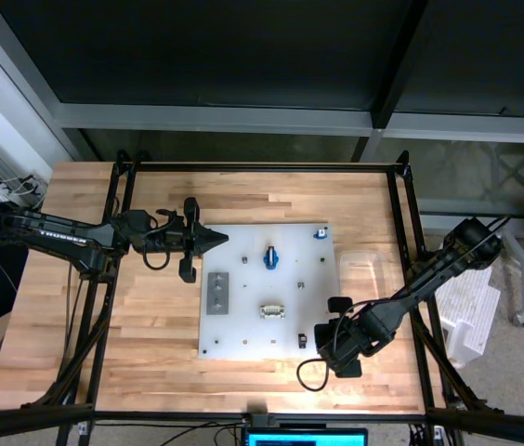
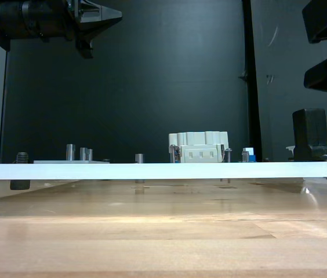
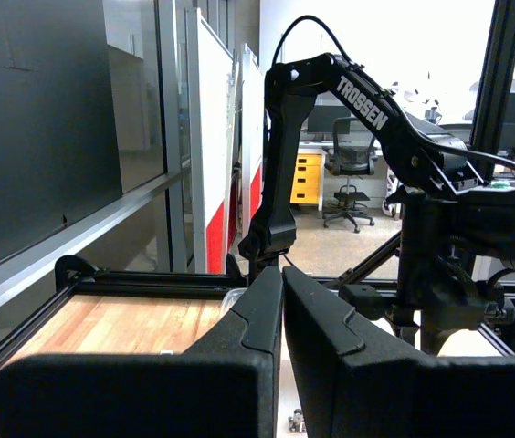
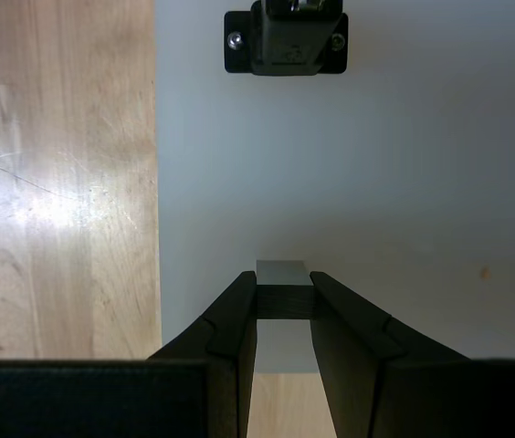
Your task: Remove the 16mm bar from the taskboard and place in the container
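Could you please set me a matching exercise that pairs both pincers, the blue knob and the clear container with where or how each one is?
Things:
1. left pincer
2. right pincer
3. blue knob
4. container

Places or states:
A. standing on the taskboard's far half
B. shut on the 16mm bar, over the taskboard's near edge
C. on the table, beside the taskboard on the right arm's side
D. shut and empty, raised above the taskboard's left edge

Pairs: 1-D, 2-B, 3-A, 4-C.
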Robot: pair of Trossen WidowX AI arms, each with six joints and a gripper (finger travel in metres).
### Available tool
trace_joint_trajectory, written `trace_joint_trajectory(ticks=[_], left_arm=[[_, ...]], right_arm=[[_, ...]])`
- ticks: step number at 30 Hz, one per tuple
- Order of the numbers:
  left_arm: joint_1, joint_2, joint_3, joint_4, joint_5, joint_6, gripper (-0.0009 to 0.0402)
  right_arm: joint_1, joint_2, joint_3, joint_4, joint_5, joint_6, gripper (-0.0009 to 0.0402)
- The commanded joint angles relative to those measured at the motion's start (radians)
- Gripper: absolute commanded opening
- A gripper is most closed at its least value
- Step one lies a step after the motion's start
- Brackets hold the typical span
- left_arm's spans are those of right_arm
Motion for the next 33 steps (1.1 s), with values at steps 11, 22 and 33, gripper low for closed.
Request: trace_joint_trajectory(ticks=[11, 22, 33], left_arm=[[0.0, 0.0, 0.0, 0.0, 0.0, 0.0, 0.0], [0.0, 0.0, 0.0, 0.0, 0.0, 0.0, 0.0], [0.0, 0.0, 0.0, 0.0, 0.0, 0.0, 0.0]], right_arm=[[-0.005, -0.145, 0.036, -0.106, 0.0, 0.001, 0.0009], [-0.043, -0.252, 0.076, -0.136, 0.0, 0.001, 0.0009], [-0.074, -0.298, 0.056, -0.19, 0.004, -0.018, 0.0009]])
